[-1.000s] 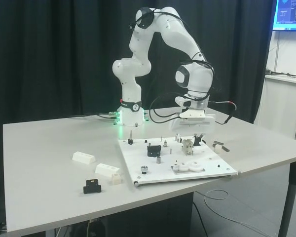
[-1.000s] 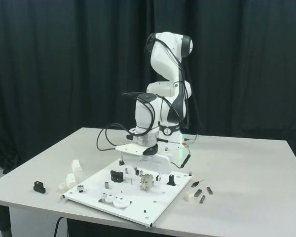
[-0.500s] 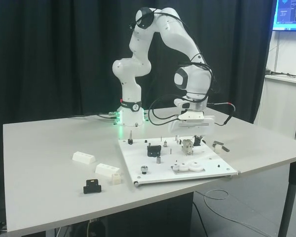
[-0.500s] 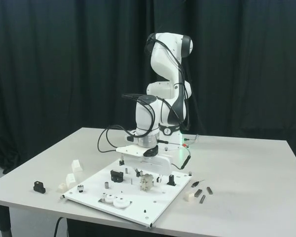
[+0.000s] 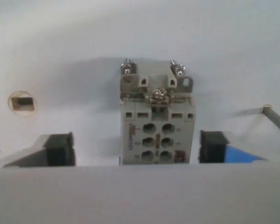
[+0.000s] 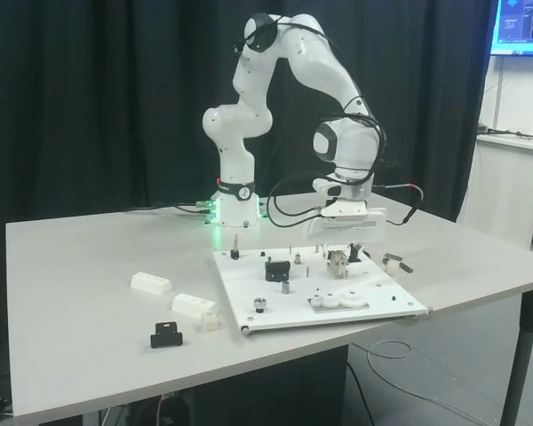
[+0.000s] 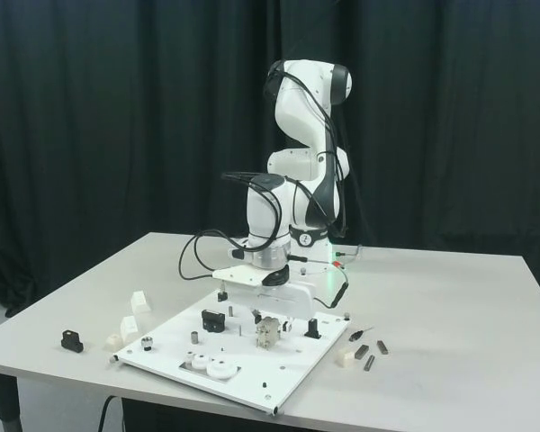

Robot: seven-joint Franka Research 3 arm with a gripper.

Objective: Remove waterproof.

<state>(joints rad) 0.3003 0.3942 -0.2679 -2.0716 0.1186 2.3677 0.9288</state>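
No brand name or legible writing appears on any part; faint marks beside the sockets of the waterproof connector (image 5: 157, 124) cannot be read. The connector, a grey block with six round sockets and a metal bracket held by two screws, stands upright on the white board (image 6: 249, 288), in the part of the board nearest the arm's wrist. In the wrist view the two black fingertip pads (image 5: 60, 149) stand wide apart, one on each side of the connector, with a clear gap between each pad and the block; nothing is held or touched. The gripper (image 6: 342, 250) hangs directly above the connector in the first room view, and likewise in the second room view (image 7: 268, 315). A pair of white gears (image 6: 339, 301) lies on the board's near edge, and a black block (image 6: 276, 269) stands toward its middle. Off the board, on the grey table (image 6: 80, 293), lie two white blocks (image 6: 150, 283) and a small black bracket (image 6: 166, 335).
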